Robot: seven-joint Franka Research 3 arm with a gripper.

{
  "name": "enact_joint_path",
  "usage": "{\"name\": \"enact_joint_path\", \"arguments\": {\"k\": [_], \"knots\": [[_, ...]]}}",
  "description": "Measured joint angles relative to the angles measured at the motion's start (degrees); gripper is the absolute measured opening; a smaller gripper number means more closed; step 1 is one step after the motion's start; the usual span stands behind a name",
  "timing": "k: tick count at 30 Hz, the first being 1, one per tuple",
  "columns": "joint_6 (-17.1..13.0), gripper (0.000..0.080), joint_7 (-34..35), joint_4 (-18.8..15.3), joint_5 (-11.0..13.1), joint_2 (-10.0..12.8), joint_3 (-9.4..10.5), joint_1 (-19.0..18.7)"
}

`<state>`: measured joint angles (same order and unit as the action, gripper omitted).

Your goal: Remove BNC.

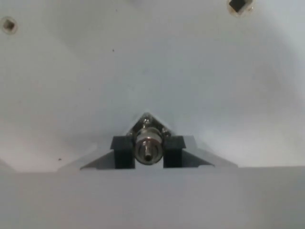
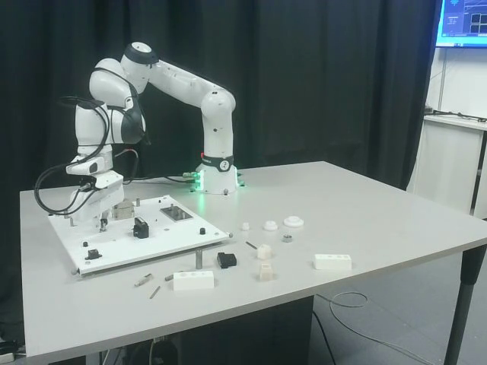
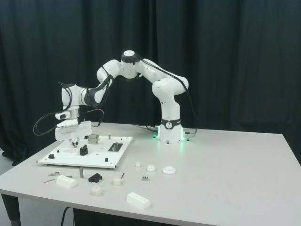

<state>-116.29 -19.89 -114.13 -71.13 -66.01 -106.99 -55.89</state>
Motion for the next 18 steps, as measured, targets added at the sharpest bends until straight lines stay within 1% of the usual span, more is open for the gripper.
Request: {"name": "enact_joint_path", "arguments": {"k": [6, 18], "knots": [[1.3, 0.0124, 0.0, 0.6, 1.0, 0.0, 0.78, 0.0], [6.9, 0.0124, 0.0, 2.4, 2.8, 0.0, 4.68, 0.2]]}}
